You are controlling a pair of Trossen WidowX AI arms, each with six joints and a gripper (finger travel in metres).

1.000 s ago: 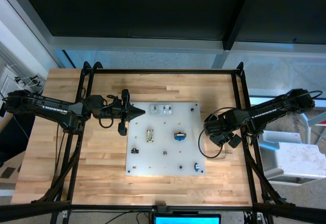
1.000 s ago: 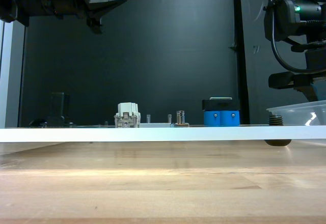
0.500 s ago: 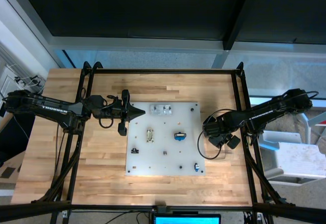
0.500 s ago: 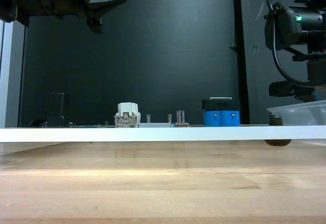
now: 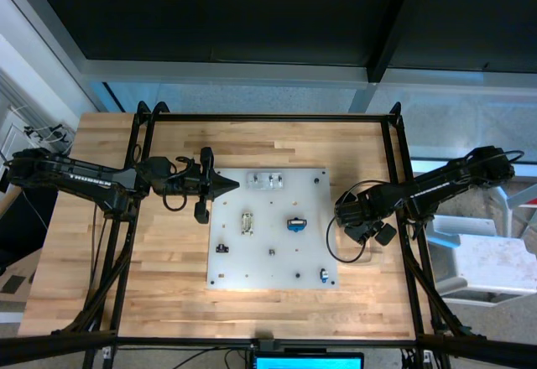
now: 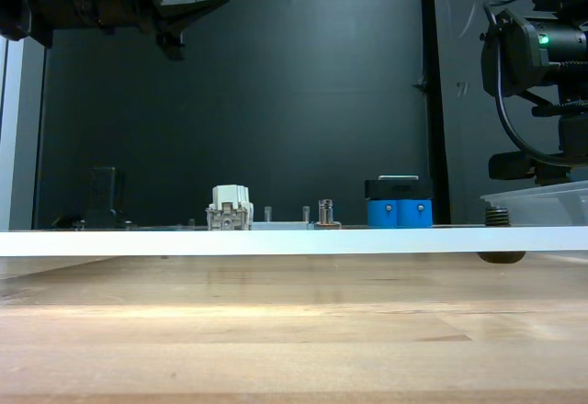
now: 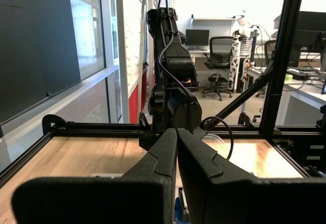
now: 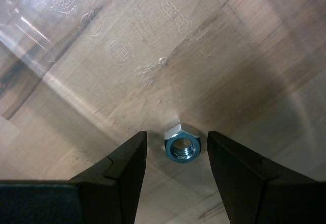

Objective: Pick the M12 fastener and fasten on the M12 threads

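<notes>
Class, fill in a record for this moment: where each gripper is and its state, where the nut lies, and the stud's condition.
left gripper: shut, raised above the white board's left edge
right gripper: open, astride the nut, not touching it
nut: flat on the clear tray's floor
stud: bare, ribs showing, no nut on it

I view the white board (image 5: 252, 260) from above and, low, from level at its near edge. The left gripper (image 7: 177, 132) camera faces across it; the right gripper (image 8: 176, 134) camera peers closely into the clear tray (image 8: 102, 56).
</notes>
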